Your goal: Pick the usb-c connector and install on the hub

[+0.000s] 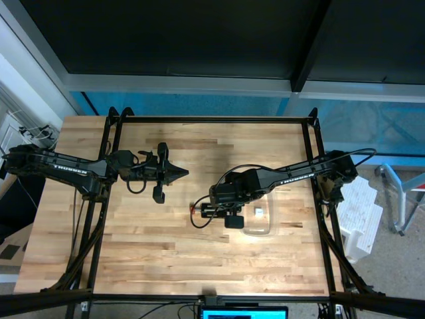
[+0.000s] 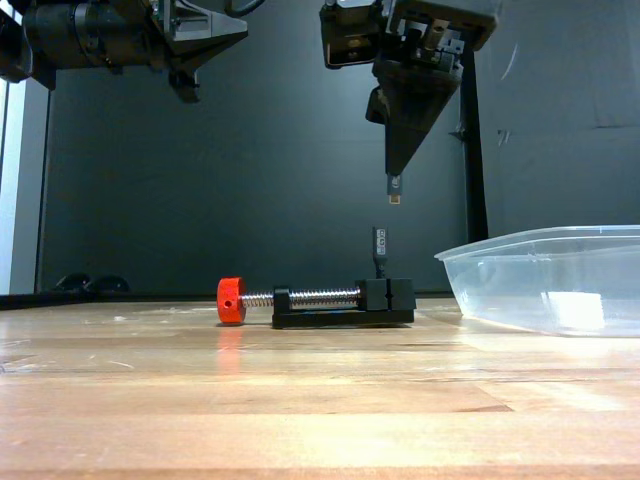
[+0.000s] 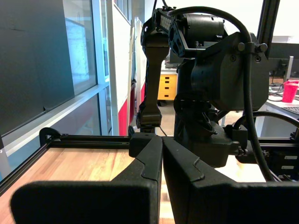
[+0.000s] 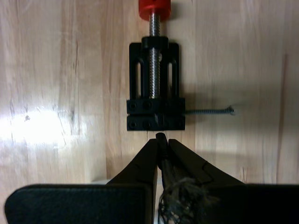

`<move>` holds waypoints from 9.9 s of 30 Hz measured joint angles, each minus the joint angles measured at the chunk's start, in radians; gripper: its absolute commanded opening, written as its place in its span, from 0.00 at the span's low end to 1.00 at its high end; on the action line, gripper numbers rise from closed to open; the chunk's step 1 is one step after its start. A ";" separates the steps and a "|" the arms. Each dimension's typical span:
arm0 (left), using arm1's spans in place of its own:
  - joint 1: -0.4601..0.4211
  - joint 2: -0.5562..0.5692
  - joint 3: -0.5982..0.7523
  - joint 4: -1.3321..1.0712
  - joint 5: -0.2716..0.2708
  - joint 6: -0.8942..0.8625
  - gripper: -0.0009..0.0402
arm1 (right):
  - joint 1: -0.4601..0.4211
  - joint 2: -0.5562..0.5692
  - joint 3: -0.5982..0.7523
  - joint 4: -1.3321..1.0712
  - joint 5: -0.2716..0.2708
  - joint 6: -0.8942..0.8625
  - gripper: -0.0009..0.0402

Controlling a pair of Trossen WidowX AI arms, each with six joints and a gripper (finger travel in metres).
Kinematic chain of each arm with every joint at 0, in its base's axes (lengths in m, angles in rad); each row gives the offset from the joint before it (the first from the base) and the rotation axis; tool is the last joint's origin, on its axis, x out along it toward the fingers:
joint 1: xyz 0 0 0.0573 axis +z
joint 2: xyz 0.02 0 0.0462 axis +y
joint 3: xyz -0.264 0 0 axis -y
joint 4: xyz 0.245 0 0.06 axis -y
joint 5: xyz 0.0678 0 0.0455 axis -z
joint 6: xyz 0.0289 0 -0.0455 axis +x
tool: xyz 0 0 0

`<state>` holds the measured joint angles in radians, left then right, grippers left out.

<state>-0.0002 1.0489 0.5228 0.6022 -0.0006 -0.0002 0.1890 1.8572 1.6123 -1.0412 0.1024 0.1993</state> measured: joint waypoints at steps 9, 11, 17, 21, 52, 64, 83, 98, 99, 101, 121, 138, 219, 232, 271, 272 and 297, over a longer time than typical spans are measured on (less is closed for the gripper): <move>0.000 0.000 0.000 0.000 0.000 0.000 0.02 | 0.000 0.002 0.000 0.015 0.001 -0.011 0.02; 0.000 0.000 0.000 0.000 0.000 0.000 0.02 | 0.000 0.002 -0.002 0.018 0.001 -0.011 0.02; 0.000 0.000 0.000 0.000 0.000 0.000 0.02 | -0.007 0.002 -0.010 0.039 0.001 -0.011 0.02; 0.000 0.000 0.000 0.000 0.000 0.000 0.02 | -0.012 0.002 -0.019 0.046 0.001 -0.010 0.02; 0.000 0.000 0.000 0.000 0.000 0.000 0.02 | -0.013 0.002 -0.068 0.107 0.001 -0.007 0.02; 0.000 0.000 0.000 0.000 0.000 0.000 0.02 | -0.013 0.002 -0.098 0.134 0.001 -0.007 0.02; 0.000 0.000 0.000 0.000 0.000 0.000 0.02 | -0.014 -0.006 -0.167 0.243 0.002 -0.007 0.02; 0.000 0.000 0.000 0.000 0.000 0.000 0.02 | -0.015 -0.004 -0.196 0.253 0.002 -0.007 0.02; 0.000 0.000 0.000 0.000 0.000 0.000 0.02 | -0.015 -0.004 -0.197 0.253 0.002 -0.007 0.02; 0.000 0.000 0.000 0.000 0.000 0.000 0.02 | -0.015 -0.005 -0.197 0.252 0.002 -0.007 0.02; 0.000 0.000 0.000 0.000 0.000 0.000 0.02 | -0.015 -0.051 -0.204 0.246 -0.002 0.002 0.30; 0.000 0.000 0.000 0.000 0.000 0.000 0.02 | 0.003 -0.295 -0.303 0.229 0.001 0.028 0.54; 0.000 0.000 0.000 0.000 0.000 0.000 0.02 | 0.000 -0.345 -0.333 0.298 0.040 0.035 0.26; 0.000 0.000 0.000 0.000 0.000 0.000 0.02 | -0.040 -0.465 -0.404 0.465 0.037 -0.079 0.03; 0.000 0.000 0.000 0.000 0.000 0.000 0.02 | -0.163 -0.966 -1.091 1.394 -0.017 -0.150 0.02; 0.000 0.000 0.000 0.000 0.000 0.000 0.02 | -0.163 -0.966 -1.089 1.394 -0.018 -0.149 0.02; 0.000 0.000 0.000 0.000 0.000 0.000 0.02 | -0.163 -0.965 -1.055 1.397 -0.051 -0.134 0.02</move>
<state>-0.0002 1.0489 0.5224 0.6022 -0.0006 -0.0002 0.0261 0.8921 0.5571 0.3553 0.0513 0.0650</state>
